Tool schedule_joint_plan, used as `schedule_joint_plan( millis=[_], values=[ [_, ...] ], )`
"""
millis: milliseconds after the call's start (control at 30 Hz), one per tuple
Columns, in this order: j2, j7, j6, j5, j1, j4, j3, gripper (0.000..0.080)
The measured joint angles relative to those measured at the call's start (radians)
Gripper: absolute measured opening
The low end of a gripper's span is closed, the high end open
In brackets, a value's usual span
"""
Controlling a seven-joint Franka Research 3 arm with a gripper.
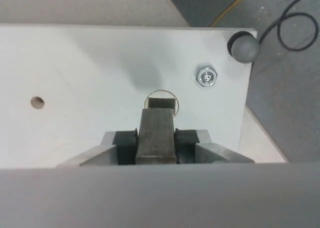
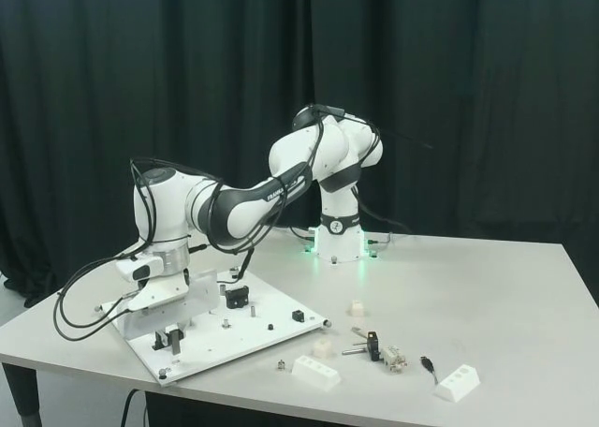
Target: Place square peg 4.
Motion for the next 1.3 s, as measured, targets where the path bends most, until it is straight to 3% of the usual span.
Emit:
schedule_joint_plan(
  millis=[1033,1300],
  values=[
    [0.003,0.006,0.005,0.001,-0.010,0.013,0.005,0.0154],
    [-0.003,0.049,-0.060,0.004,-0.008,0.039,0.005,0.0154]
  ],
)
